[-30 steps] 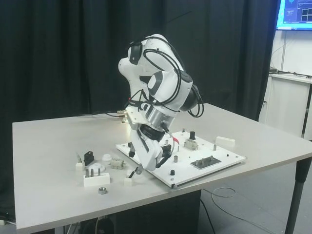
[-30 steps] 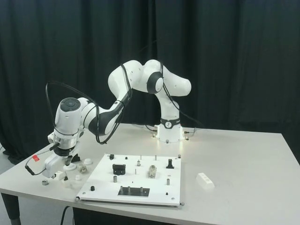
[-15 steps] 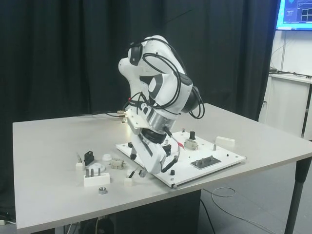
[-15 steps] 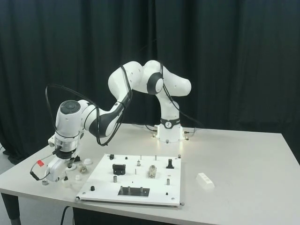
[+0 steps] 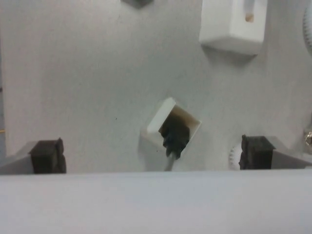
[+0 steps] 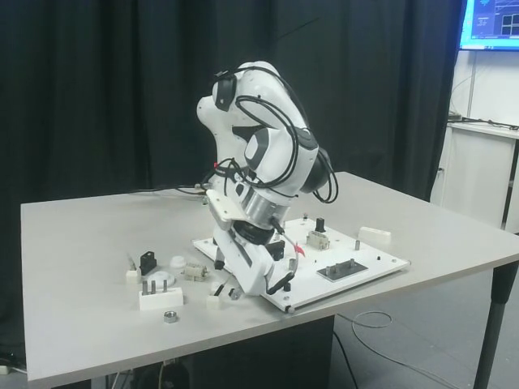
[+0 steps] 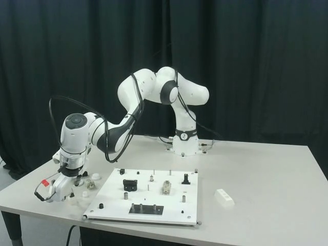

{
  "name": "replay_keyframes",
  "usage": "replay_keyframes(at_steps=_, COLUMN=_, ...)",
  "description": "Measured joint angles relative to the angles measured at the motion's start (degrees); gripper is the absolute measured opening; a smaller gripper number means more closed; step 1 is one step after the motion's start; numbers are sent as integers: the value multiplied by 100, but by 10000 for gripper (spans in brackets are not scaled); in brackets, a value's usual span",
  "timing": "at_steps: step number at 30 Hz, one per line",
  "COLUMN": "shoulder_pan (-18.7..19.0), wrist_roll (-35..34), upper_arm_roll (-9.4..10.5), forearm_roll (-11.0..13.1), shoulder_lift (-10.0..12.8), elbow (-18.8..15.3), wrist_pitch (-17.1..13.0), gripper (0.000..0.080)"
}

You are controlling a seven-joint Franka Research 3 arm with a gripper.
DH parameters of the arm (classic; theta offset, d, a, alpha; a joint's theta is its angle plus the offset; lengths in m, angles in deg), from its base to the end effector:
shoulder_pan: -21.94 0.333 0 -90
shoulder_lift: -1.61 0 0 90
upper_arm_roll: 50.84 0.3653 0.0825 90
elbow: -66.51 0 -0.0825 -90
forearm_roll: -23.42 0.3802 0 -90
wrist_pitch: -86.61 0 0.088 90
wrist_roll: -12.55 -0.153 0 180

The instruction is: Place USB.

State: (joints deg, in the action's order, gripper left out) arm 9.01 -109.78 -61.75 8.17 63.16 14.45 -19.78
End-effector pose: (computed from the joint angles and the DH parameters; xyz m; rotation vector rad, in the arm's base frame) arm 0.7556 -0.3038 0.2123 1.0395 -2.5617 0.3543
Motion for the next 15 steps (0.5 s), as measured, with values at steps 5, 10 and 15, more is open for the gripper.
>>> replay_keyframes(at_steps=5, shoulder_pan=-31, wrist_roll=45, upper_arm_roll=0, forearm_roll=0, shoulder_lift=25, elbow=0, wrist_pitch=-1, gripper=800)
replay_keyframes(at_steps=10, shoulder_pan=-56, wrist_roll=91, upper_arm_roll=0, forearm_roll=0, shoulder_lift=43, elbow=0, wrist_pitch=-7, gripper=800)
replay_keyframes(at_steps=15, shoulder_pan=-70, wrist_roll=101, upper_arm_roll=0, forearm_roll=0, shoulder_lift=50, elbow=0, wrist_pitch=-8, gripper=800)
